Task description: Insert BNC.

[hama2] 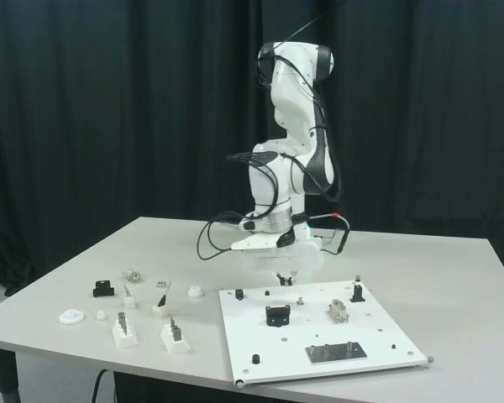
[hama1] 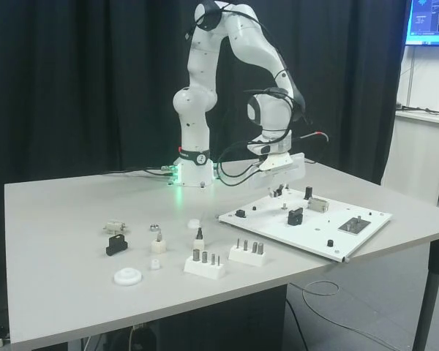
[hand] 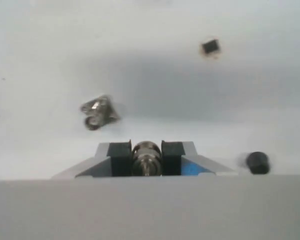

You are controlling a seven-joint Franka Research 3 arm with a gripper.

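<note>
In the wrist view my gripper (hand: 146, 159) is shut on a metal BNC connector (hand: 146, 156), held between two black finger pads (hand: 120, 156). A metal BNC socket (hand: 99, 113) with a flange sits on the white board (hand: 200, 95), apart from the connector and off to one side of it. In the room views the gripper (hama1: 278, 191) (hama2: 284, 274) hangs just above the far part of the white board (hama1: 366, 232) (hama2: 378, 348), not touching it.
The board carries a black block (hama1: 295, 216), a black upright piece (hama1: 308, 192), a grey block (hama1: 319, 205) and a metal plate (hama1: 353, 224). Loose on the table's left stand white pin holders (hama1: 205, 262), a white gear (hama1: 127, 276) and a black part (hama1: 116, 246).
</note>
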